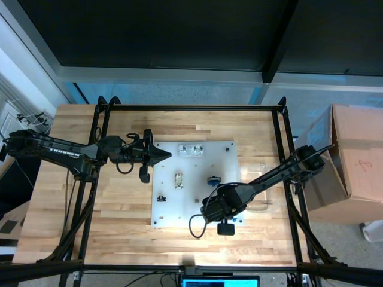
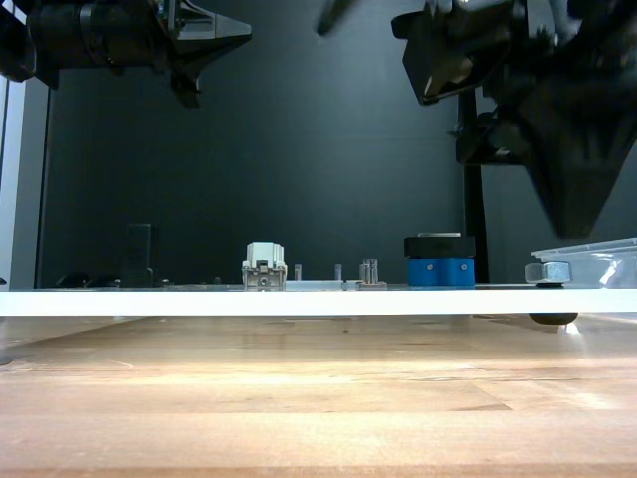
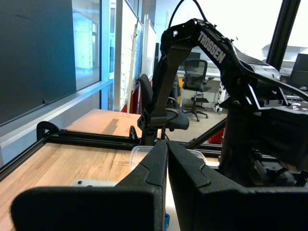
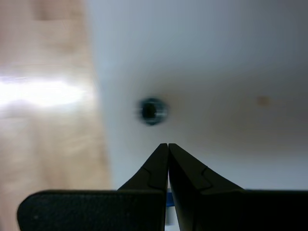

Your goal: Unfasten the M12 nut and place it in the container

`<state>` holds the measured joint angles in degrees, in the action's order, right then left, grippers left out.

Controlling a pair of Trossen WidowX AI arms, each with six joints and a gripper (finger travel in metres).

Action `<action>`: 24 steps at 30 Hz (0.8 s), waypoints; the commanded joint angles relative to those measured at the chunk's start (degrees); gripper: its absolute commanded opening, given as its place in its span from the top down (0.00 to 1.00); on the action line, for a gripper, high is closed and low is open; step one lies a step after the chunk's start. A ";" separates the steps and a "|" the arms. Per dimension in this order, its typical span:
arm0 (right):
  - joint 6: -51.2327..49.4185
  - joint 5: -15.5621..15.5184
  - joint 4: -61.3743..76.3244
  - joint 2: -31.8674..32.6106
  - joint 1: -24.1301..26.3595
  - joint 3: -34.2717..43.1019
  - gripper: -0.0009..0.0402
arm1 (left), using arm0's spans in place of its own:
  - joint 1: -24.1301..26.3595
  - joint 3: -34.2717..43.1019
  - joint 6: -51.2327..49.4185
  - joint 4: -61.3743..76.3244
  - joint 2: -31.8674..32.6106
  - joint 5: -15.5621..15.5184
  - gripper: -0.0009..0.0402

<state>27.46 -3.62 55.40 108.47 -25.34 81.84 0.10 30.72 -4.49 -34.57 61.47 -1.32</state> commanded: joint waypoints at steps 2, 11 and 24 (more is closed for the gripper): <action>-2.08 -4.96 -2.25 0.00 -0.09 -0.17 0.98 | -0.02 0.00 0.00 0.00 0.02 0.02 0.98; -2.67 -5.03 -5.99 1.92 -0.04 -2.03 0.98 | -0.02 0.00 0.02 0.00 0.02 0.02 0.98; 0.85 10.25 -0.83 -0.31 -0.04 -2.08 0.98 | -0.02 0.00 0.02 0.00 0.02 0.02 0.98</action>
<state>28.27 7.42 54.33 108.33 -25.36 79.72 0.10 30.72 -4.49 -34.57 61.47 -1.32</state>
